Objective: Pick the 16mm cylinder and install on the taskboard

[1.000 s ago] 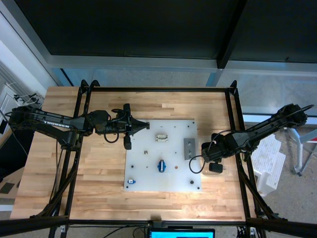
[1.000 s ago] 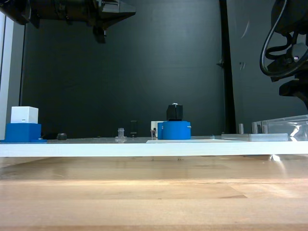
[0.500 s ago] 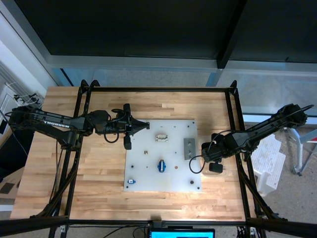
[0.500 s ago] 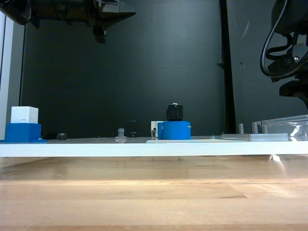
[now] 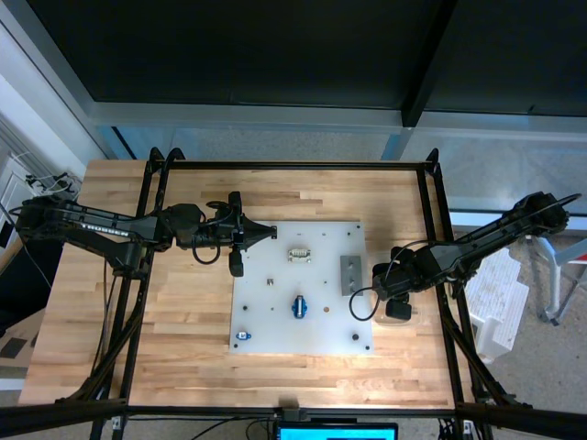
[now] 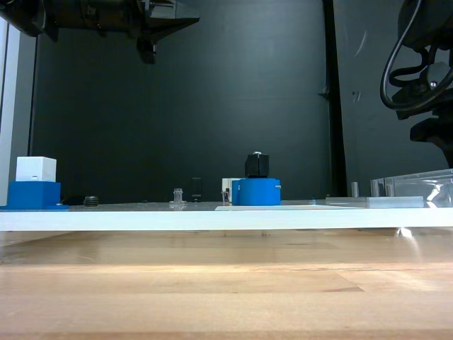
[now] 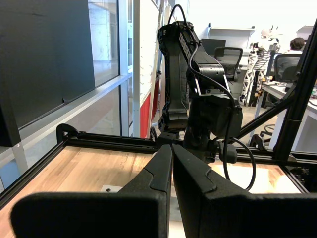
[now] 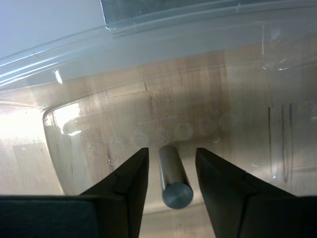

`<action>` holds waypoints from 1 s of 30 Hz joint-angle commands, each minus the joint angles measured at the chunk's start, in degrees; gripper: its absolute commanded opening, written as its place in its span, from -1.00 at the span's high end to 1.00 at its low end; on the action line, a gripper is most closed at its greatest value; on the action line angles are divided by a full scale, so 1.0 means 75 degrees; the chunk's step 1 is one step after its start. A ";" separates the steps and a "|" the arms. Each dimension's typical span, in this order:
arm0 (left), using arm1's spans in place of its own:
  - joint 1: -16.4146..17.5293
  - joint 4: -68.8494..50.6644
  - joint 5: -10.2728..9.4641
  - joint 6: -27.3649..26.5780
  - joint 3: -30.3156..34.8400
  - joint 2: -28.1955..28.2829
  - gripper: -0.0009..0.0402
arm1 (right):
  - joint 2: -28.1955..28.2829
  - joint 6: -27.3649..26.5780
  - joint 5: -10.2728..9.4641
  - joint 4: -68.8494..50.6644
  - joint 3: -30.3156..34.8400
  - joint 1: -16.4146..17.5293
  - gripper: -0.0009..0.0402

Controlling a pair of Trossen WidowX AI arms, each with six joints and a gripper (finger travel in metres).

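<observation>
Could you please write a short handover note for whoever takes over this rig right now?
Left gripper: shut, empty, held high over the far left corner of the taskboard.
Right gripper: open, lowered into the clear tray just right of the board, one finger on each side of the 16mm cylinder, with gaps on both sides.
The cylinder lies on its side in the tray.
Done: approach and alignment.
Left: close on the cylinder, lift it, carry it to the board, install it.
</observation>
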 commanded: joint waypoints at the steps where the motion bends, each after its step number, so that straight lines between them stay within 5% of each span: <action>1: 0.0000 0.0000 0.0003 0.0000 0.0003 0.0003 0.95 | -0.0006 0.0000 0.0003 -0.0003 0.0015 0.0000 0.15; 14: 0.0000 0.0000 0.0003 0.0003 0.0003 0.0003 0.95 | -0.0583 -0.0076 0.0003 -0.0638 0.0169 0.0055 -0.09; 30: 0.0000 0.0000 0.0000 0.0003 0.0003 0.0003 0.95 | -0.0670 -0.0146 0.0058 -0.0434 -0.0087 0.0242 -0.09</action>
